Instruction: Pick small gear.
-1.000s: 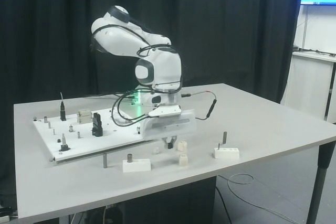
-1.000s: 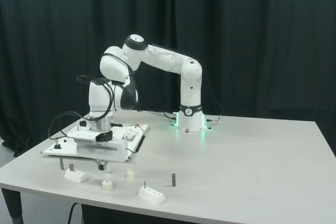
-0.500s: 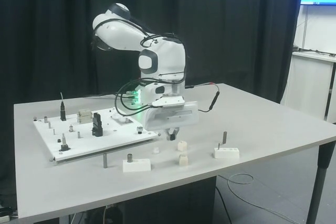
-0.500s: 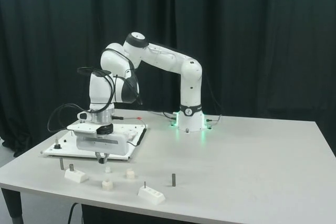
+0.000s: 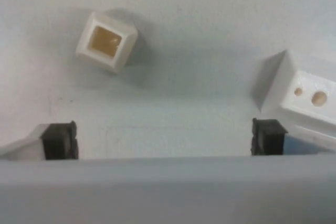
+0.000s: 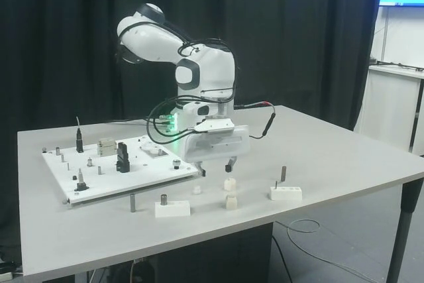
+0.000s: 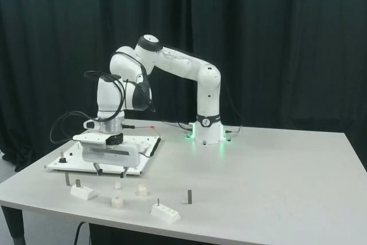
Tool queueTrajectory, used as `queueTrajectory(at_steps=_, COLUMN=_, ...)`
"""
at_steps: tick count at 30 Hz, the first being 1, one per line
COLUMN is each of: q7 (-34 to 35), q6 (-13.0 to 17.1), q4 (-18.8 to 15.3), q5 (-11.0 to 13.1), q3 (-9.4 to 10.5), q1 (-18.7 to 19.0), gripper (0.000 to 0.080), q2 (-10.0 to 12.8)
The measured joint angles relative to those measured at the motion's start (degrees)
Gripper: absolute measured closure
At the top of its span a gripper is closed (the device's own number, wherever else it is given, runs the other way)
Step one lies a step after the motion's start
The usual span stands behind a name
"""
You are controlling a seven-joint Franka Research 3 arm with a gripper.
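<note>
White two-fingered gripper (image 6: 215,166) hangs above the grey table (image 6: 331,157) with jaws spread wide and empty, presumably readying to straddle the small white gear (image 6: 197,189) below.

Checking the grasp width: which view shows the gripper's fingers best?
The wrist view: the gripper's black pads stand wide apart over the table. Both room views show the fingers only as small prongs beneath the hand.
</note>
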Motion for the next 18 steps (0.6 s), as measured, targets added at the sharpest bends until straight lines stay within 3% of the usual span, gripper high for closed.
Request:
queueTrajectory(at_steps=4, q7=-0.6, q6=-1.3, q4=0.1, q5=0.0, q3=0.32, q1=-0.2, gripper=0.0131, q2=0.1)
queueTrajectory(at_steps=5, q7=-0.9, q6=-1.8, q4=0.1, q5=0.0, q3=0.39, q1=-0.3, gripper=0.0024, q2=0.2)
queueTrajectory(at_steps=18, q7=-2.7, q6=-8.1, q4=-1.0, q5=1.0, q3=1.24, q1=-2.3, gripper=0.0008, q2=1.0)
